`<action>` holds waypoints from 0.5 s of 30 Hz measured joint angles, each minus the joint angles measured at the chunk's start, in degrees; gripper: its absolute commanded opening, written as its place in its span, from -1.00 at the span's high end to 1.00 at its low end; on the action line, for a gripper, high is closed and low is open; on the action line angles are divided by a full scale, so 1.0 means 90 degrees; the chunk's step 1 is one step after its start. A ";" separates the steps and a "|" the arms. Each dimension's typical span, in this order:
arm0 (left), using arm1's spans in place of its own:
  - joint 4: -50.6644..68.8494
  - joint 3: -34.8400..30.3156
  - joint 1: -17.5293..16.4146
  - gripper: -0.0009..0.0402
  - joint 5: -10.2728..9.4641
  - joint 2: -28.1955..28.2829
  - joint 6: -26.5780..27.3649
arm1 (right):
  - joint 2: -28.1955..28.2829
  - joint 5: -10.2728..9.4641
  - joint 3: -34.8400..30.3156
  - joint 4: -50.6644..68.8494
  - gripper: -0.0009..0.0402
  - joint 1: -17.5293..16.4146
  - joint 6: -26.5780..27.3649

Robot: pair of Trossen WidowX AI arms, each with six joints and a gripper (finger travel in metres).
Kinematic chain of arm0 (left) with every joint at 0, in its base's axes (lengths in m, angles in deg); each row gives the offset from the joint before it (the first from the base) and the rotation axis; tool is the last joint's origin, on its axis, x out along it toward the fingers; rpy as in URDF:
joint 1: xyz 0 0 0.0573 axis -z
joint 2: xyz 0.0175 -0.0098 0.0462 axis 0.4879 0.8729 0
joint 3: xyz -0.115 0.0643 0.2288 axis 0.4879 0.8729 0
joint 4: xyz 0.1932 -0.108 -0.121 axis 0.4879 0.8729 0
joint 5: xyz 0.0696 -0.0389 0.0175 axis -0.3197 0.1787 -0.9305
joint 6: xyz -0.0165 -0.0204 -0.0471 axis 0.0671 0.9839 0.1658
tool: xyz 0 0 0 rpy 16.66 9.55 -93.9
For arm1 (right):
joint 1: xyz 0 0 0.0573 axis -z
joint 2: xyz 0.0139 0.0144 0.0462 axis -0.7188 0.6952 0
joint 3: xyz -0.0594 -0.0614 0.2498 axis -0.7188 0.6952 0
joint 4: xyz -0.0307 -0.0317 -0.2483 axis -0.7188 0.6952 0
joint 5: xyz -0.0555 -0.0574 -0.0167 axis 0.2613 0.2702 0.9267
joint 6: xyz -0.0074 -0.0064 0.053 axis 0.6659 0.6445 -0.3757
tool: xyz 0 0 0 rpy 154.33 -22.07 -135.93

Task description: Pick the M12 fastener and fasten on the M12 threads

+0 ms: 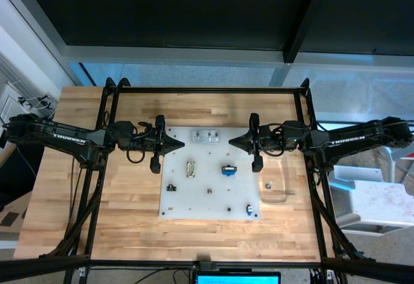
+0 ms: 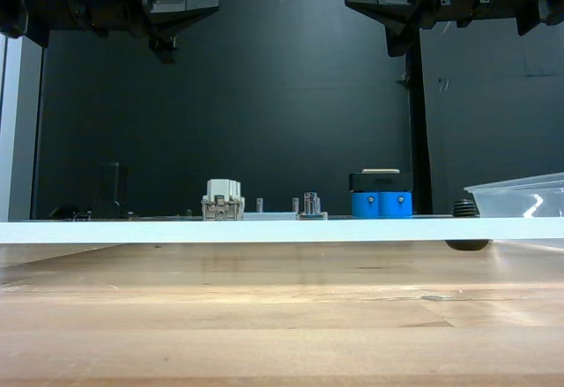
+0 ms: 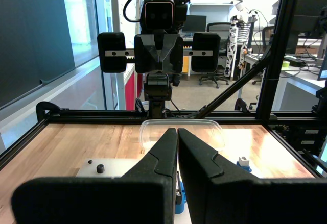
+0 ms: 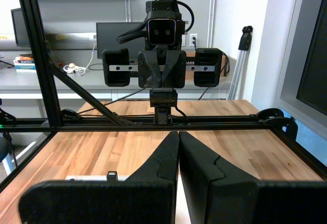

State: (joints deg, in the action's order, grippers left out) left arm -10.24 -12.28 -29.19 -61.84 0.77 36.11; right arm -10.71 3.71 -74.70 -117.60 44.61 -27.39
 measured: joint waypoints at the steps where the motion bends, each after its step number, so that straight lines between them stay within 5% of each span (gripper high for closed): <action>1: 0.0000 0.0000 -0.0002 0.96 0.0000 0.0000 -0.0002 | 0.0000 0.0000 0.0000 0.0002 0.96 -0.0002 0.0002; 15: 0.0002 -0.0002 0.0000 0.96 0.0000 0.0002 0.0000 | 0.0005 -0.0002 0.0000 0.0022 0.96 -0.0002 0.0000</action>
State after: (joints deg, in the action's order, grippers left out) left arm -10.22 -12.31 -29.19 -61.84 0.79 36.11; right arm -10.66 3.69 -74.70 -117.41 44.59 -27.39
